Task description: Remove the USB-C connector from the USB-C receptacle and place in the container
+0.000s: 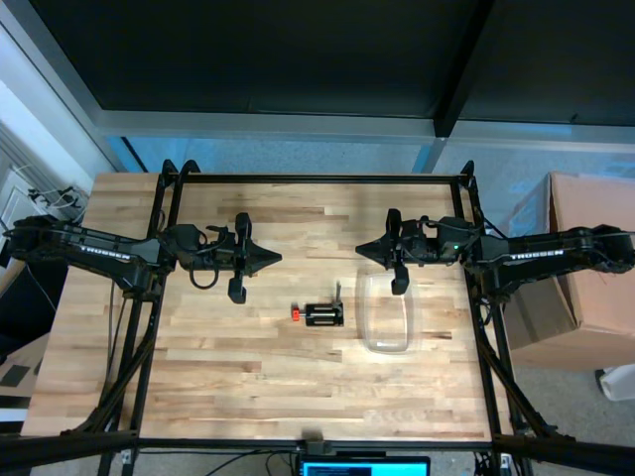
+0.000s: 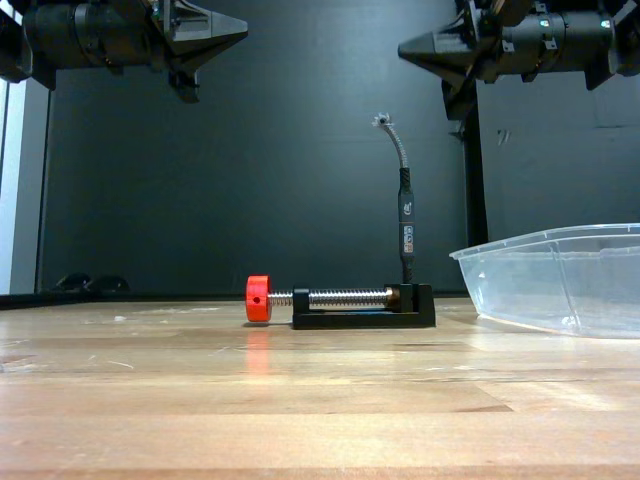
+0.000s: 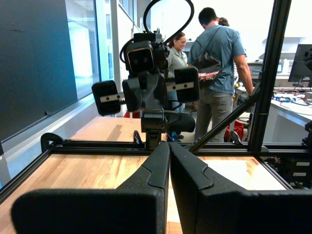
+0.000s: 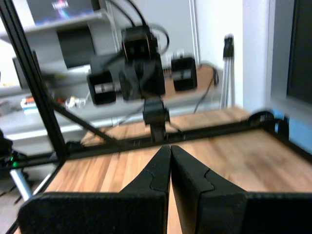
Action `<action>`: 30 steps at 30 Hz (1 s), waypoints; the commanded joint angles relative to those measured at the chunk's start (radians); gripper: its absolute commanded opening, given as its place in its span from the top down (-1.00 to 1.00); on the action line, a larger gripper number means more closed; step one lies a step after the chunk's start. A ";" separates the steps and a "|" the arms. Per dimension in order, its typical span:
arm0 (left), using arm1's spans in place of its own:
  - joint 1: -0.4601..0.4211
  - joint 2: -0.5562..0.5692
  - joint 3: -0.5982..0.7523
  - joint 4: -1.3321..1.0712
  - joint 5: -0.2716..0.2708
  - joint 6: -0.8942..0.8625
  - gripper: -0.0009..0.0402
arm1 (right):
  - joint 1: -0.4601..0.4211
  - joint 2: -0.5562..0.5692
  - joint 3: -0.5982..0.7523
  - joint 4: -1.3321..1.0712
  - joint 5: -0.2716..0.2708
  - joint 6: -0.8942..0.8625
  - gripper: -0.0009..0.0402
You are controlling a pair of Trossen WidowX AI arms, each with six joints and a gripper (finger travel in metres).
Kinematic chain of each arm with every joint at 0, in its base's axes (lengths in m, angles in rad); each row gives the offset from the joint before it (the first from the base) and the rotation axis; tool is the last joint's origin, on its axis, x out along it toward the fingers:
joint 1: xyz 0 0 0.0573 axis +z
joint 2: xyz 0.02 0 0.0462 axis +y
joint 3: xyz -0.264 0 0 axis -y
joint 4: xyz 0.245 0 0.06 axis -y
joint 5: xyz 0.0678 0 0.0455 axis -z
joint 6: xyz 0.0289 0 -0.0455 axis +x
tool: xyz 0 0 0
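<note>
Low view: USB-C connector point(image 2: 406, 225) seated, well below left gripper point(image 2: 236, 33), right gripper point(image 2: 410, 47).

USB-C connector point(image 2: 406, 225): slim black plug body with a small label, standing upright with its lower end in the receptacle. Seating depth cannot be judged.
Cable stub point(image 2: 396, 145): short, silvery and braided, rising from the plug top and bending toward the left arm's side, with a frayed free end.
USB-C receptacle point(image 2: 412, 293): at one end of a low black fixture with a threaded rod and a red knob point(image 2: 258, 298), flat on the worktop.
Container point(image 1: 387, 347): clear plastic tub, upright on the worktop just beside the fixture, on the right arm's side, not touching it.
Left end effector point(image 1: 276, 258): high above the worktop, fingers together, well apart from the connector.
Right end effector point(image 1: 361, 250): high over the container's far end, fingers together, holding nothing.
</note>
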 commanded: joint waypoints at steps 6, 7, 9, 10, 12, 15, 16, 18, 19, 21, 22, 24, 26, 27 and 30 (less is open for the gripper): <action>0.000 0.000 0.000 0.000 0.000 0.000 0.96 | 0.142 0.051 0.254 -0.636 0.095 -0.092 0.96; 0.000 0.000 0.000 0.000 0.000 0.000 0.96 | 0.166 0.069 0.290 -0.702 0.116 -0.095 0.96; 0.000 0.000 0.000 0.000 0.000 0.000 0.96 | 0.202 0.108 0.357 -0.824 0.147 -0.095 0.96; 0.000 0.000 0.000 0.000 0.000 0.000 0.96 | 0.219 0.130 0.390 -0.875 0.159 -0.093 0.96; 0.000 0.000 0.000 0.000 0.000 0.000 0.96 | 0.240 0.170 0.451 -0.967 0.161 -0.088 0.95; 0.000 0.000 0.000 0.000 0.000 0.000 0.96 | 0.254 0.231 0.537 -1.070 0.161 -0.075 0.90; 0.000 0.000 0.000 0.000 0.000 0.000 0.96 | 0.258 0.249 0.566 -1.106 0.161 -0.069 0.87; 0.000 0.000 0.000 0.000 0.000 0.000 0.96 | 0.260 0.285 0.621 -1.169 0.162 -0.062 0.80; 0.000 0.000 0.000 0.000 0.000 0.000 0.96 | 0.260 0.304 0.649 -1.203 0.161 -0.059 0.75; 0.000 0.000 0.000 0.000 0.000 0.000 0.96 | 0.261 0.343 0.708 -1.270 0.162 -0.058 0.64; 0.000 0.000 0.000 0.000 0.000 0.000 0.96 | 0.261 0.366 0.735 -1.297 0.161 -0.057 0.57; 0.000 0.000 0.000 0.000 0.000 0.000 0.96 | 0.262 0.402 0.787 -1.351 0.162 -0.053 0.43; 0.000 0.000 0.000 0.000 0.000 0.000 0.96 | 0.263 0.441 0.832 -1.394 0.162 -0.046 0.27; 0.000 0.000 0.000 0.000 0.000 0.000 0.96 | 0.264 0.458 0.852 -1.412 0.161 -0.037 0.19; 0.000 0.000 0.000 0.000 0.000 0.000 0.96 | 0.265 0.502 0.900 -1.455 0.159 -0.037 -0.02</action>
